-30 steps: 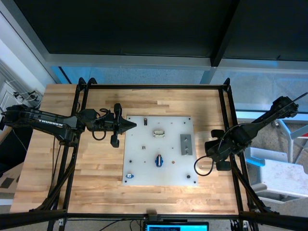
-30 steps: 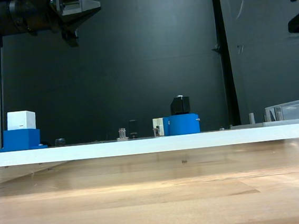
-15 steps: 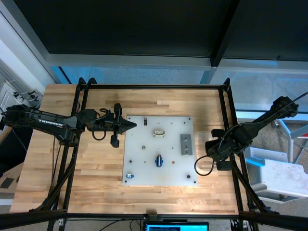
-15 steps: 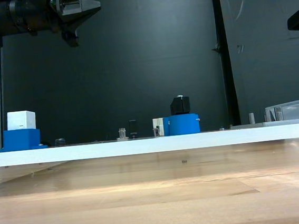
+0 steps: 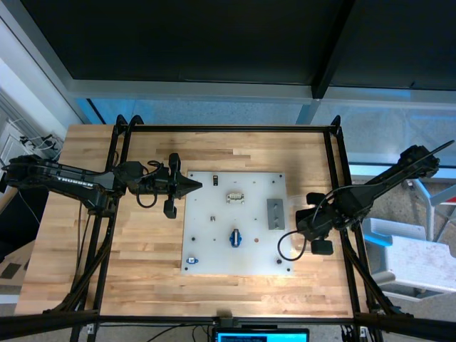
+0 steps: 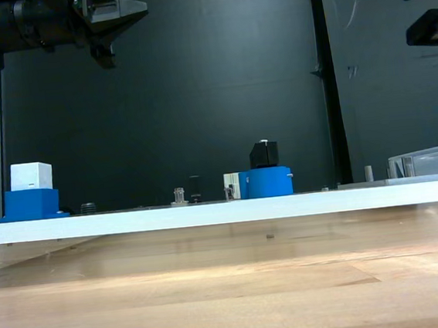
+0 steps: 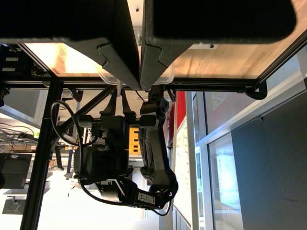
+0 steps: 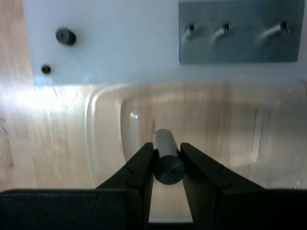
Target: Pick the 16mm cylinder and place it in the taskboard
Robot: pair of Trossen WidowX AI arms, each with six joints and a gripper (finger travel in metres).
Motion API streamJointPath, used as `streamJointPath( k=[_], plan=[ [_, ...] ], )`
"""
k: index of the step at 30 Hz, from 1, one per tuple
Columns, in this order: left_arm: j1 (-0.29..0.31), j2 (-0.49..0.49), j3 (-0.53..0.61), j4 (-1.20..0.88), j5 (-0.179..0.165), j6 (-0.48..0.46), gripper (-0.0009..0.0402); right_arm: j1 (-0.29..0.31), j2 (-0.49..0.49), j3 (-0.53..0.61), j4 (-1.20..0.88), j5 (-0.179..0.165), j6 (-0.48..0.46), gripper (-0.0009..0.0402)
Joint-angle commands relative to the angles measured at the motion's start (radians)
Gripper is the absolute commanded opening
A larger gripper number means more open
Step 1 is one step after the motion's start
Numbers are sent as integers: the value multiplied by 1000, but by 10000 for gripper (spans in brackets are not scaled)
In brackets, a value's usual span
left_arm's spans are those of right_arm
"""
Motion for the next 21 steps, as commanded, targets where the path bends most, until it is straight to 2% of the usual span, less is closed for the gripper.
streamJointPath(
  k=[1,8,21],
  plan=[
    [0,0,0,0,0,0,0,-21,44,33,5,8,-6,29],
    [0,0,0,0,0,0,0,-58,150,106,24,23,-49,29],
    [0,0,0,0,0,0,0,-107,314,225,62,23,-85,29]
  ],
)
